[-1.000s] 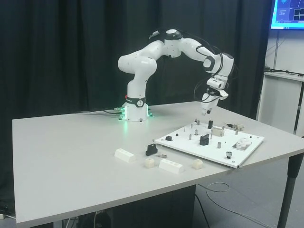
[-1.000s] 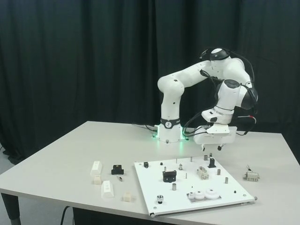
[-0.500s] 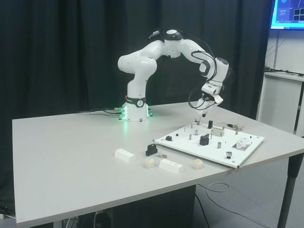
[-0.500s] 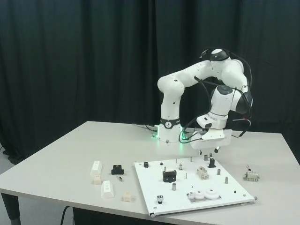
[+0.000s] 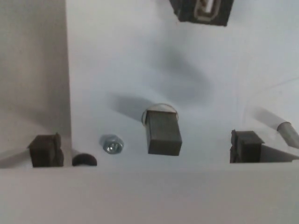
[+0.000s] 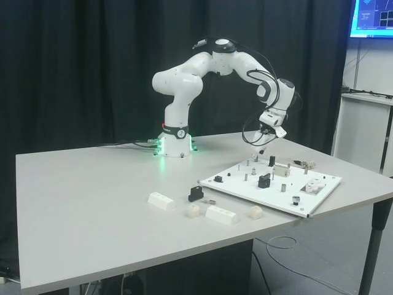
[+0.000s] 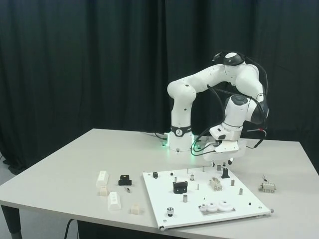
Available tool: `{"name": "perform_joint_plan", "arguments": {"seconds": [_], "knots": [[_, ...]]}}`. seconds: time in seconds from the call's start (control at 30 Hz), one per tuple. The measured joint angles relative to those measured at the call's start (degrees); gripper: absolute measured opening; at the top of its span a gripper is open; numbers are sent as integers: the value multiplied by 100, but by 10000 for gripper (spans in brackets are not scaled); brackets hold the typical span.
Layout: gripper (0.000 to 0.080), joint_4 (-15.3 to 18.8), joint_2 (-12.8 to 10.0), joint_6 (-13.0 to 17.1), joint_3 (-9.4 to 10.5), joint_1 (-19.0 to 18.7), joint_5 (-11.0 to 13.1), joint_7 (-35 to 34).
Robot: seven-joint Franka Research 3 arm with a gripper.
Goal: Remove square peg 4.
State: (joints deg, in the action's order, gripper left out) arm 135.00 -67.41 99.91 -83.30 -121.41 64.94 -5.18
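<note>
White board fills most of the wrist view, and 1 dark square peg stands upright in it, seated in a round socket. The 2 fingers of the tool show as dark blocks at either side of the peg, well apart and touching nothing, so the tool is spread wide with the peg between them but not gripped. Beside the peg lie a small metal nut and a black round hole near the board's edge. Grey table shows past that edge. A black connector sits farther off on the board, and a grey pin stands near 1 finger.

From the room views, the white arm bends down over the far side of the board, with the tool hovering just above the parts there. Off the board, on the table, rest 2 white blocks and a black bracket.
</note>
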Motion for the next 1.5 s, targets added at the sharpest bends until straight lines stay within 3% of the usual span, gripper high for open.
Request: {"name": "perform_joint_plan", "arguments": {"seconds": [1.5], "knots": [[800, 128, 145, 475, 243, -10, 18, -425]]}}
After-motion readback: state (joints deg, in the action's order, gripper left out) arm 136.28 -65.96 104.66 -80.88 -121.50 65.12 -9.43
